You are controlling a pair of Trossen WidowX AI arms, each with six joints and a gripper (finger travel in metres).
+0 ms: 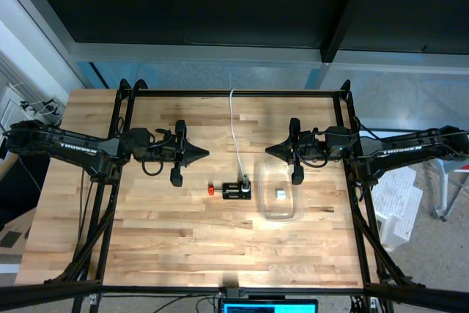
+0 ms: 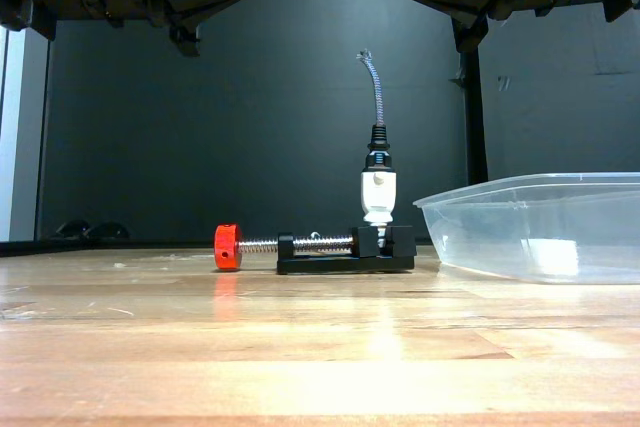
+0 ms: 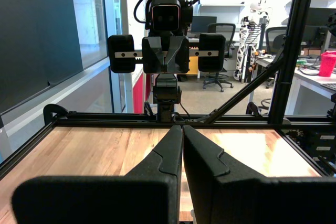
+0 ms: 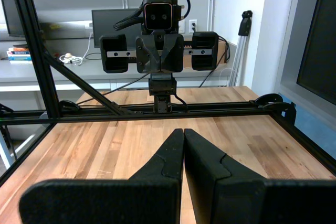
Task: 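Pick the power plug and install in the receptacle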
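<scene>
The receptacle point(image 1: 236, 190) sits mid-table: a black blocky body with a red-orange knob point(image 1: 211, 190) on its left end. Its white socket point(image 2: 378, 193) stands upright with a white cable point(image 1: 235, 130) running to the far edge. The power plug is not visible in any view. My left gripper point(image 1: 205, 153) hovers high over the table, left of the receptacle, shut and empty, with its fingers point(image 3: 170, 145) pressed together. My right gripper point(image 1: 268, 150) hangs high to the right, facing the left one, also shut and empty, fingers point(image 4: 173, 148) touching.
A clear plastic tray point(image 1: 264, 210) lies just right of the receptacle with a tiny whitish-grey cube point(image 1: 280, 193) inside. A black frame rail point(image 1: 234, 94) runs around the wooden table. Bare wood lies in front of the receptacle.
</scene>
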